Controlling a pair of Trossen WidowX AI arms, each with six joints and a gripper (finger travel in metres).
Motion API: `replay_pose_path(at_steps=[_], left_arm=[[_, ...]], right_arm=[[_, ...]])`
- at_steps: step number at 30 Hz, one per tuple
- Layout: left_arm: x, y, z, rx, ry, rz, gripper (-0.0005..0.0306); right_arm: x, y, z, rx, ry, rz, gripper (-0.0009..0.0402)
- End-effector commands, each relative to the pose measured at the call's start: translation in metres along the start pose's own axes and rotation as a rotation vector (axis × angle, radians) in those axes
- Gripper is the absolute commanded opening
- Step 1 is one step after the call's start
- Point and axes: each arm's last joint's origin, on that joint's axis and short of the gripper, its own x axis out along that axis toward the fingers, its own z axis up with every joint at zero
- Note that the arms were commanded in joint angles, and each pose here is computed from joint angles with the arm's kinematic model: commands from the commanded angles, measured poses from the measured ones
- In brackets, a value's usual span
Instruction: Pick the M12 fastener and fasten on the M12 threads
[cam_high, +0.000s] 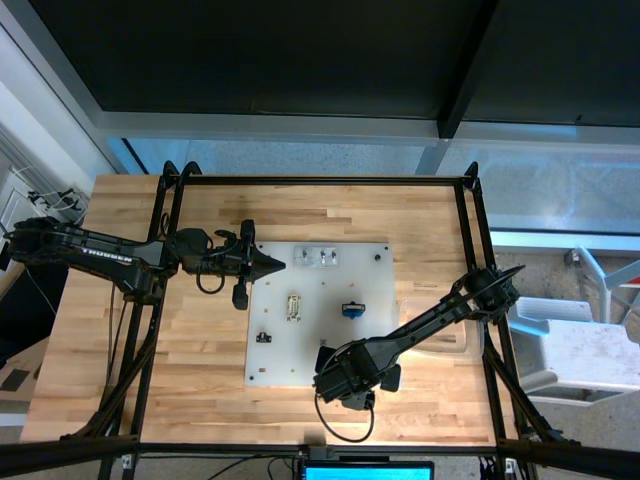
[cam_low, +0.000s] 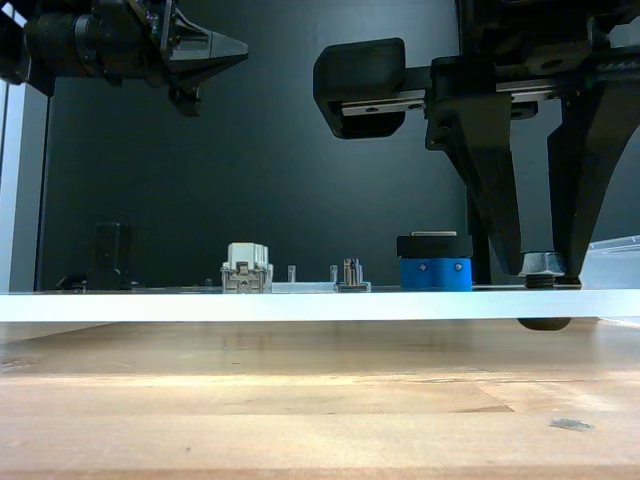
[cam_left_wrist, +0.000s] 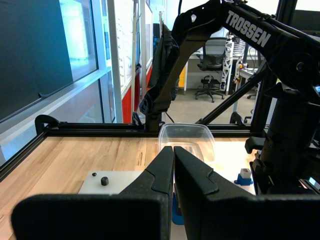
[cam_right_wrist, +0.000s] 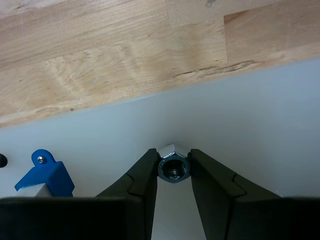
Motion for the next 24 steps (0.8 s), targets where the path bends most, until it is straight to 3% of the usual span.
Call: replay_pose_path(at_steps=[1, 5, 7, 24], left_arm=[[0.0000, 0.0000, 0.0001, 0.000, 0.000, 0.000, 0.0000], [0.0000, 0.0000, 0.0001, 0.000, 0.000, 0.000, 0.0000], [0.0000, 0.0001, 0.0001, 0.000, 0.000, 0.000, 0.0000], [0.0000, 0.0001, 0.0001, 0.000, 0.000, 0.000, 0.0000]], right_arm=[[0.0025, -0.0008, 0.0007, 0.002, -0.001, -0.002, 0.0025], [0.0025, -0.0012, 0.0010, 0.014, -0.005, -0.006, 0.0025], [0.0024, -0.0014, 0.0010, 0.064, -0.005, -0.008, 0.0025], [0.0020, -0.0007, 0.0003, 0.702, -0.001, -0.002, 0.0025]])
